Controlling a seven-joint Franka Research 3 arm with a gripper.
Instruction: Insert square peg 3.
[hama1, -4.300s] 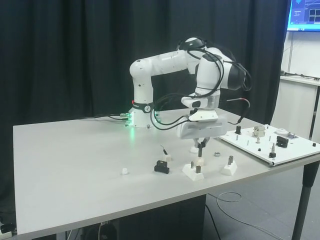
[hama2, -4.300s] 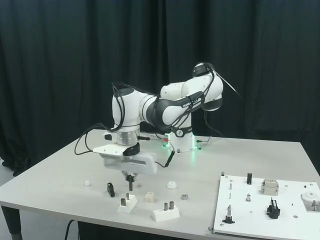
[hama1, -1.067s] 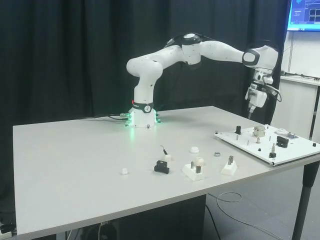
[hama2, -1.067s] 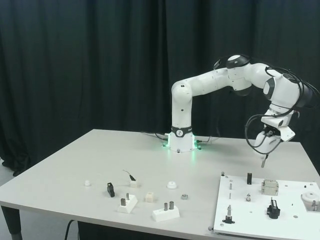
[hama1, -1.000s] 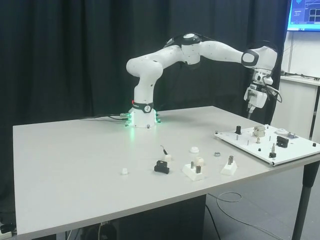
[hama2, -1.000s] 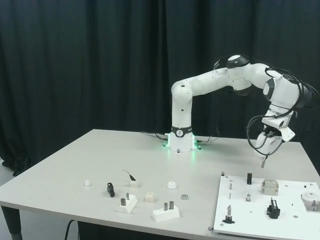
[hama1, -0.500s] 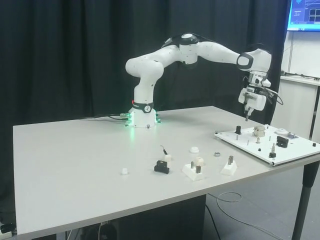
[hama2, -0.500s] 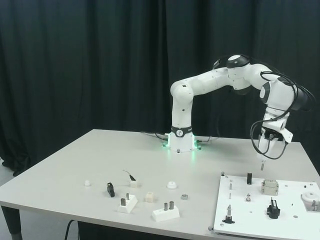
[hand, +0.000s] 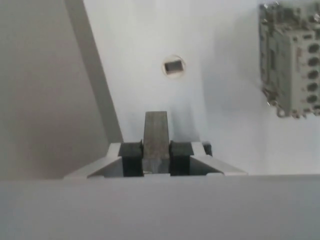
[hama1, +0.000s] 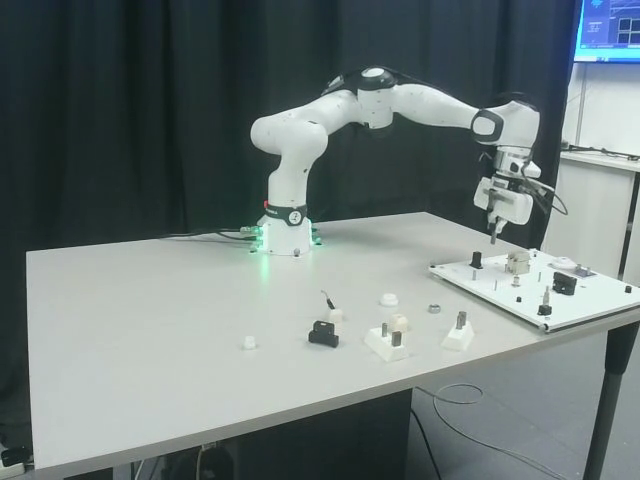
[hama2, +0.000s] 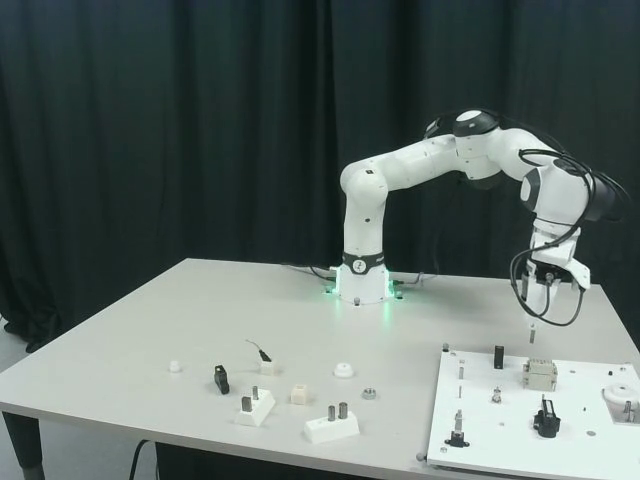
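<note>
My gripper (hand: 156, 150) is shut on a grey square peg (hand: 156, 131), which sticks out upright between the two black pads (hand: 131, 152). In the wrist view a small square hole (hand: 173, 66) lies in the white board (hand: 230, 125) a short way beyond the peg's tip. The room views show the gripper (hama1: 493, 232) (hama2: 533, 325) hanging above the far edge of the white board (hama1: 590, 300) (hama2: 520, 425), with the peg (hama1: 493, 239) (hama2: 533, 336) pointing down and clear of the surface.
A grey connector block (hand: 290, 65) (hama1: 517, 262) (hama2: 539, 372) and a black upright part (hama1: 477, 260) (hama2: 498, 355) stand on the board near the gripper. White peg holders (hama1: 388, 342) (hama2: 332, 425), a black clip (hama1: 322, 333) and a nut (hama1: 435, 308) lie near the table's front.
The arm has swung from the peg holders at the table's front over to the board with the peg. In the last second the gripper drifted inward and lower over the board's far edge.
</note>
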